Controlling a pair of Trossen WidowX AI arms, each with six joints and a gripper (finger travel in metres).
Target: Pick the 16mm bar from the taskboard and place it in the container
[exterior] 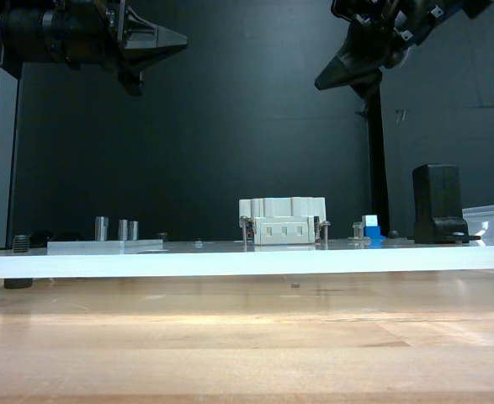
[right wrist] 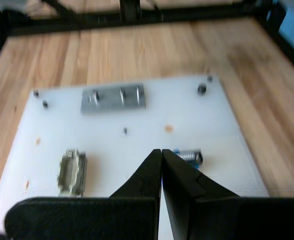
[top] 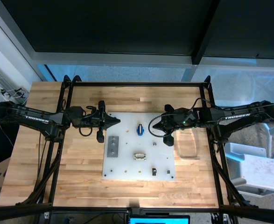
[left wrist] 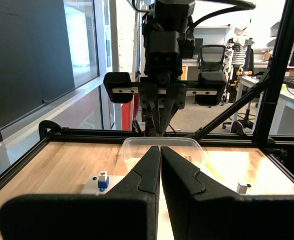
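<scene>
Two grippers hang above the board, each with its jaws pressed together on nothing.

High view: the left gripper (top: pixel 117 121) is over the far left corner of the board (top: pixel 127 164). The right gripper (top: pixel 152 131) is over its far right part. The tips point toward each other, with the knob (top: pixel 140 129) between them. The bar (top: pixel 168 172) stands on the board well to the near side of the right jaws, beside the clip (top: pixel 154 171) and apart from it. The container (top: pixel 188 144) lies on the table behind the right jaws, just beside the board's right edge. The block (top: pixel 113 145) and connector (top: pixel 139 156) lie on the near side of both jaws.

Low view: both grippers are well above the board. The left one is level and the right one is tipped downward. The connector, knob and clip stand below them.

Left wrist view: the left jaws meet along a thin seam. Past their tips lies the container, and beyond it the right gripper faces them.

Right wrist view: the right jaws are closed. The knob is just past their tips, the block farther out, and the connector off to one side.
</scene>
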